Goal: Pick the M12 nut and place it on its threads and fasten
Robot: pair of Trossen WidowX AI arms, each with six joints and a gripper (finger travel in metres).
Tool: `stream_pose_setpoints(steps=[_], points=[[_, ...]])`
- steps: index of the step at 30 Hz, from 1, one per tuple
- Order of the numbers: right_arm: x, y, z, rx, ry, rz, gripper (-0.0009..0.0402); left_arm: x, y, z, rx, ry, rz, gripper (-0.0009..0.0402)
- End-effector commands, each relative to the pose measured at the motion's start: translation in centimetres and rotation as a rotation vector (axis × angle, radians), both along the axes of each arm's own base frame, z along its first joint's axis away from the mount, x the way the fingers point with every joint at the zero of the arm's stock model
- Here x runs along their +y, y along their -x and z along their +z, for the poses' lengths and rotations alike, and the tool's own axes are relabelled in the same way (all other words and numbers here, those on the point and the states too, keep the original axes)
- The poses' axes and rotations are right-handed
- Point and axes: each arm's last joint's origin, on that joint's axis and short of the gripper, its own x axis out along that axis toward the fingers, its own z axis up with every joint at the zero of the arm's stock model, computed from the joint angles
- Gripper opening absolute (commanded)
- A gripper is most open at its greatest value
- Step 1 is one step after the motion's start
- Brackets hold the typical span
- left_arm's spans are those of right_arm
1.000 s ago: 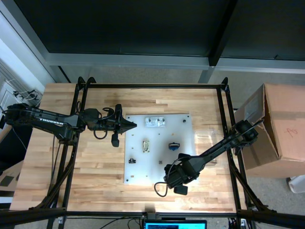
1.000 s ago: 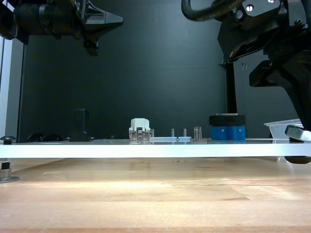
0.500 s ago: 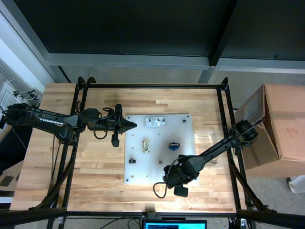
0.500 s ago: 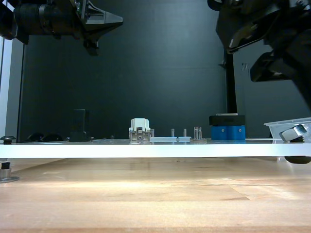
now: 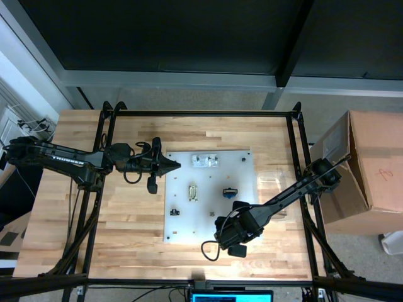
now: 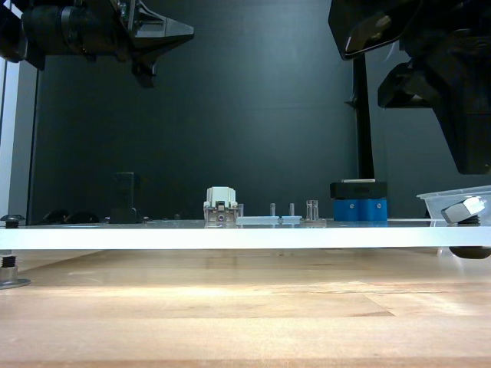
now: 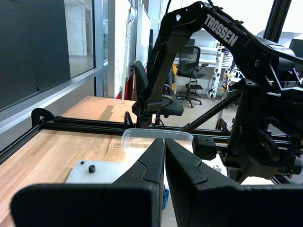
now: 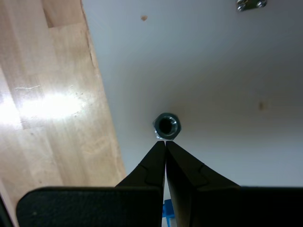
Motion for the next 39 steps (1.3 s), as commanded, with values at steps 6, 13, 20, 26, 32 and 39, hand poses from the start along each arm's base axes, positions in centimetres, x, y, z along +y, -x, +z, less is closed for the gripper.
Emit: stream_pose_setpoints(steps=[6,13,20,26,32,39], points=[[-0.5,-0.2,-1.0,-0.039,0.043,0.005,0.0000,0.0,0.0,0.0,0.000,0.000,0.000,0.0000],[-0.4,-0.1,-1.3,-0.021,0.018,-0.008,0.0000,0.0,0.0,0.0,0.000,0.000,0.000,0.0000],[-0.4,-0.1,-1.4,-0.022,0.018,-0.009,0.0000,0.0,0.0,0.0,0.000,0.000,0.000,0.0000],[-0.4,0.0,-1.5,-0.021,0.017,-0.009,0.0000,0.0,0.0,0.0,0.000,0.000,0.000,0.0000],[-0.3,0.0,-1.6,-0.017,-0.001,-0.013,0.0000,0.0,0.0,0.0,0.000,0.000,0.000,0.0000],[-0.2,0.1,-1.6,-0.017,-0.004,-0.011,0.0000,0.0,0.0,0.0,0.000,0.000,0.000,0.0000]])
